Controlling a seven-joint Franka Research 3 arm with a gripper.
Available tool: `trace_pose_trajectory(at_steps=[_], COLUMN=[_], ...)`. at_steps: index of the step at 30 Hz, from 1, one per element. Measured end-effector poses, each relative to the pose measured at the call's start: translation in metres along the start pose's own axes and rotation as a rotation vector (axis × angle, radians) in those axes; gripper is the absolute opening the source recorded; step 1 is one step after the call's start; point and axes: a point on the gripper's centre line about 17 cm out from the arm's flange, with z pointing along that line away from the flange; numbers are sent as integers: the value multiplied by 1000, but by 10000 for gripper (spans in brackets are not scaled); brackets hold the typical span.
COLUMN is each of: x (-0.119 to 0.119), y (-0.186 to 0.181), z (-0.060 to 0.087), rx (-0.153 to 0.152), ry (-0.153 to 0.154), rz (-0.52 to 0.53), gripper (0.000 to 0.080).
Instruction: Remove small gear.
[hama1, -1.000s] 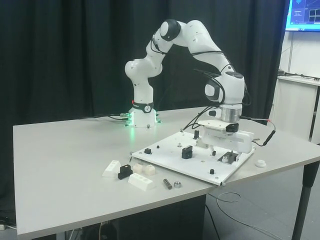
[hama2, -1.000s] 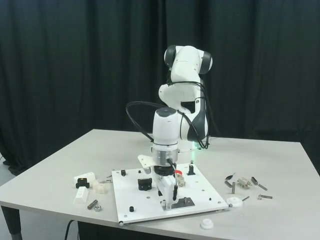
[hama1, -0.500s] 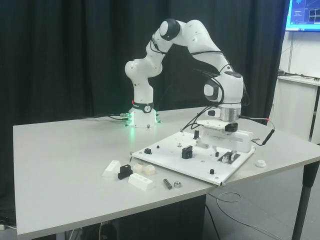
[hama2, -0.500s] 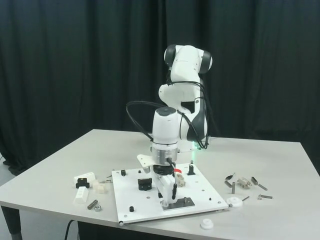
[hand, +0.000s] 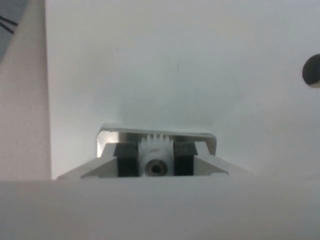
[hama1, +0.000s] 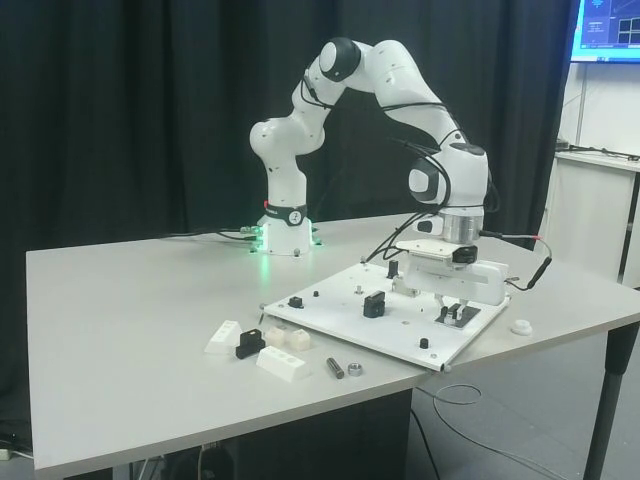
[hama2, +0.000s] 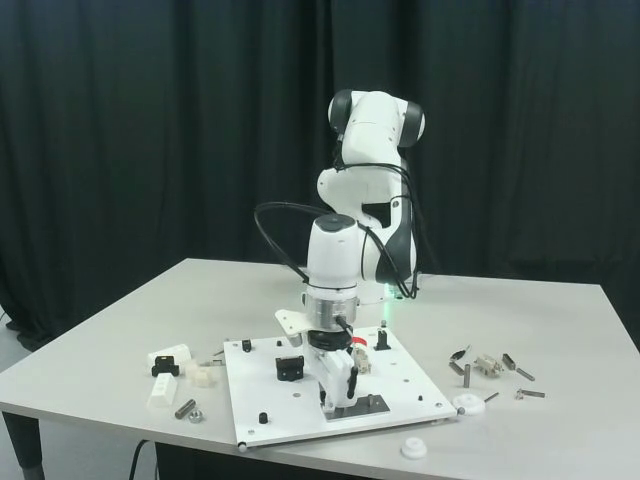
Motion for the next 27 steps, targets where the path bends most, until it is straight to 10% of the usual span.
trace_pose_trajectory(at_steps=[27], x=[1], y=[0], z=[-2], rx=[-9], ry=[-6], rz=[-74], gripper=[142])
